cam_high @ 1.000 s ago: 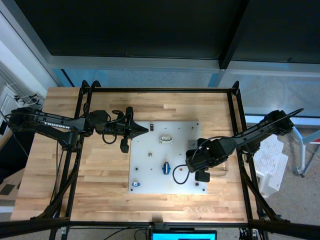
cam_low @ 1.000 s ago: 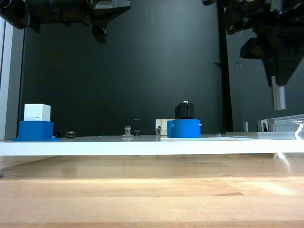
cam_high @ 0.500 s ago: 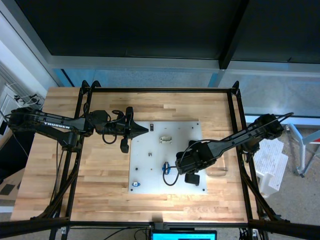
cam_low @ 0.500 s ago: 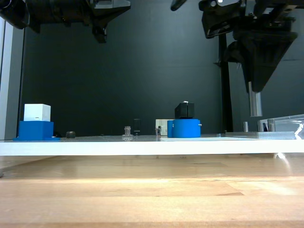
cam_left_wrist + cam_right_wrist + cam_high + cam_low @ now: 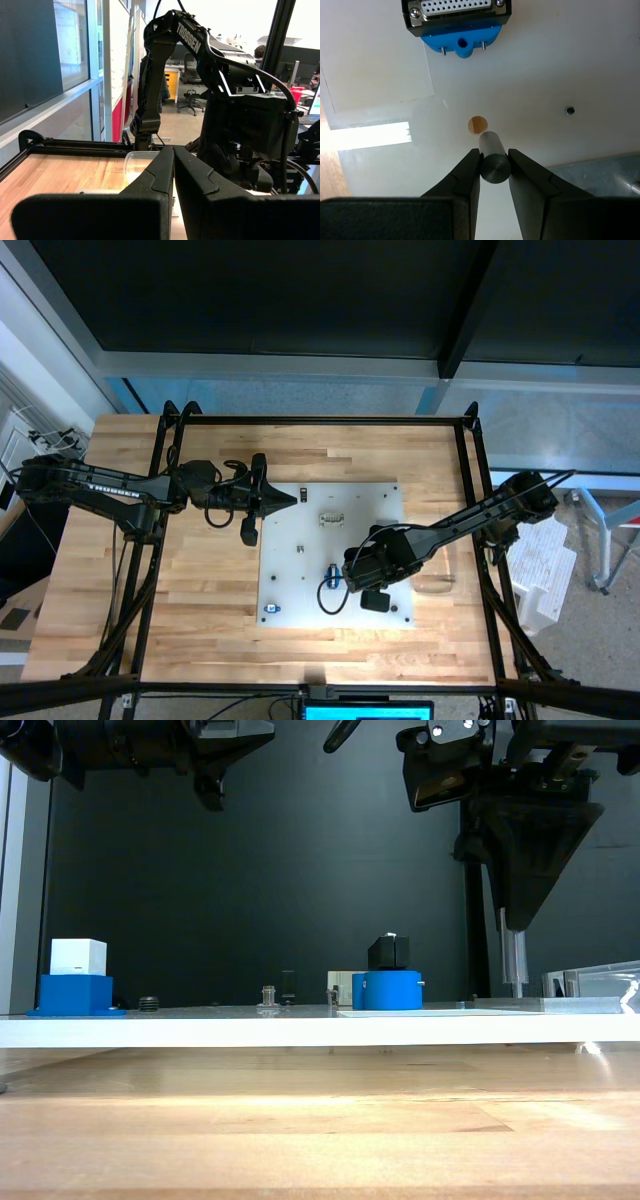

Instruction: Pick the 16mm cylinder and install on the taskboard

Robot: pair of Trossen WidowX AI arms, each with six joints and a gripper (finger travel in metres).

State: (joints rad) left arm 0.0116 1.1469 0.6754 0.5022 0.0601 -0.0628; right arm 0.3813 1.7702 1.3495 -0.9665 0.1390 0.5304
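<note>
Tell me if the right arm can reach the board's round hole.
Likely yes: the right gripper, shut on the 16mm cylinder, hangs over the taskboard beside the round hole, nothing between. The left gripper sits by the board's far-left corner.

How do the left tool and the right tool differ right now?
The left tool is shut on nothing; the right tool is shut on the 16mm cylinder. The left tool points level, raised by the far left corner of the taskboard; the right tool points down over the taskboard, holding the 16mm cylinder upright near a round hole. Shared: both have black fingers and hang clear of the taskboard.
</note>
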